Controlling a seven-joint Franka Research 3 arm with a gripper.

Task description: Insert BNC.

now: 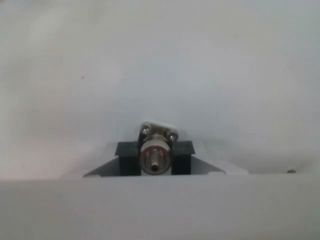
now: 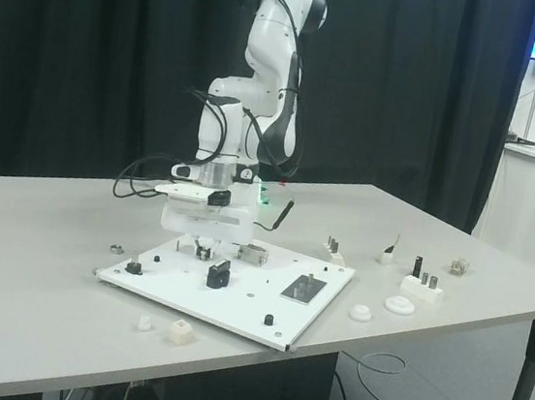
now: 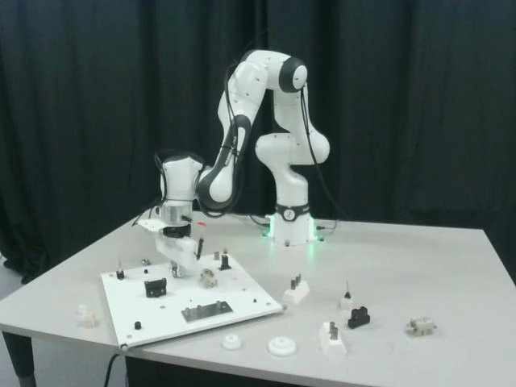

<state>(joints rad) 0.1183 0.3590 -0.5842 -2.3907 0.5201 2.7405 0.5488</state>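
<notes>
In the wrist view a small metal BNC connector [image 1: 155, 156] sits between my two black fingertips [image 1: 128, 158], and the gripper [image 1: 155, 159] is shut on it. Right behind it shows a little flange with two screw heads [image 1: 158, 131]; whether the two touch I cannot tell. In the room views the gripper [image 2: 205, 243] [image 3: 179, 263] hangs low over the back part of the white board [image 2: 235, 303] [image 3: 242, 310], pointing straight down. The connector itself is too small to make out there.
On the board stand a black block [image 2: 217, 273], a grey plate with pegs [image 2: 302, 287] and a metal bracket [image 2: 253, 253]. Small white and black parts lie on the grey table [image 2: 36, 259] beside the board, such as a white disc [image 2: 399, 304] and a cube [image 2: 179, 332].
</notes>
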